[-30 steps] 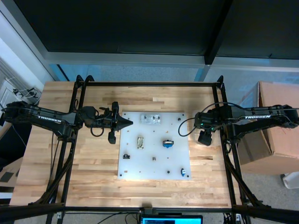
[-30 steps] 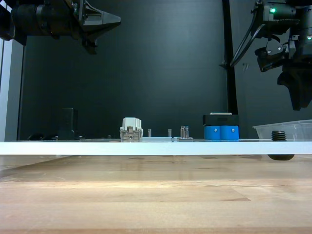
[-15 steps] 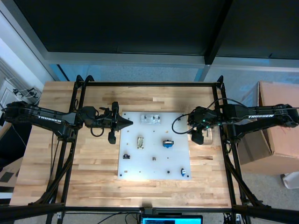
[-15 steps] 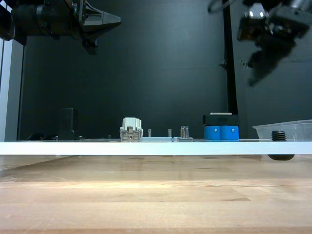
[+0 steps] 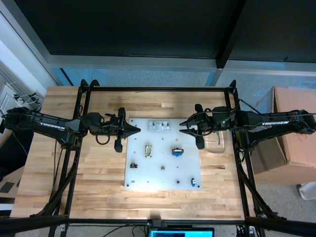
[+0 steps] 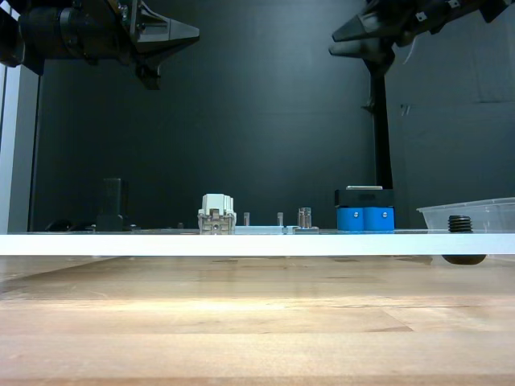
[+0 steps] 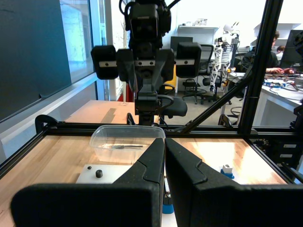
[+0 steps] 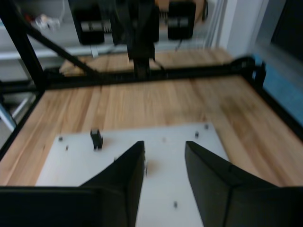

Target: Remove the RJ45 connector from the taskboard and place in the container

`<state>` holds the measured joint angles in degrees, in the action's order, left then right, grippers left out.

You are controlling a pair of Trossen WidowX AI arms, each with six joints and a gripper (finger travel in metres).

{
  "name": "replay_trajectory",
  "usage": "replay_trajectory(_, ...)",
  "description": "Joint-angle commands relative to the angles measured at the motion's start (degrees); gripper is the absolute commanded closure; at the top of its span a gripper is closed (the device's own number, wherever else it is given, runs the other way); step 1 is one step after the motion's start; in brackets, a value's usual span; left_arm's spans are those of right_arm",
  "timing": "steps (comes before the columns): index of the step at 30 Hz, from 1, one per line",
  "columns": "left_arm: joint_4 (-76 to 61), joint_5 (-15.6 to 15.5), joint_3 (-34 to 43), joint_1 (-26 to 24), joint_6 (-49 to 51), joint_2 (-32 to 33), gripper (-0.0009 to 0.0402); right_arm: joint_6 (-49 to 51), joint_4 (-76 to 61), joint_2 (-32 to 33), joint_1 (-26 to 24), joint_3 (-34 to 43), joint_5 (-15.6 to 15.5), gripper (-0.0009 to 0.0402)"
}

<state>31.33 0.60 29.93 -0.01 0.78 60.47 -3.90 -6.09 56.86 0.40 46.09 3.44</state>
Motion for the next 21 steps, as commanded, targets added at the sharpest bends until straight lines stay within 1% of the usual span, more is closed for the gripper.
replay_trajectory(1,0.0,0.0,0.0,0.0,0.0,0.0,0.0393,1.0,7.9,0.0,0.0,-2.6,0.0,0.0324)
replay_trajectory(6,0.0,0.0,0.0,0.0,0.0,0.0,0.0393,1.9,19.7,0.8,-0.1,-7.3,-0.1,0.0395)
replay_trajectory(9,0.0,0.0,0.0,0.0,0.0,0.0,0.0393,1.8,27.1,1.4,-0.3,-10.4,-0.1,0.0389)
replay_trajectory(11,0.0,0.0,0.0,0.0,0.0,0.0,0.0393,1.9,30.5,1.9,-0.5,-12.0,-0.7,0.0396)
replay_trajectory(13,0.0,0.0,0.0,0.0,0.0,0.0,0.0393,1.9,33.0,2.3,-0.7,-13.4,-1.1,0.0393)
replay_trajectory(14,0.0,0.0,0.0,0.0,0.0,0.0,0.0393,1.8,34.2,2.5,-0.8,-14.0,-1.9,0.0394)
replay_trajectory(16,0.0,0.0,0.0,0.0,0.0,0.0,0.0393,1.6,36.2,2.9,-0.9,-15.1,-2.7,0.0393)
replay_trajectory(21,0.0,0.0,0.0,0.0,0.0,0.0,0.0393,1.4,37.7,3.7,-1.2,-15.6,-3.1,0.0394)
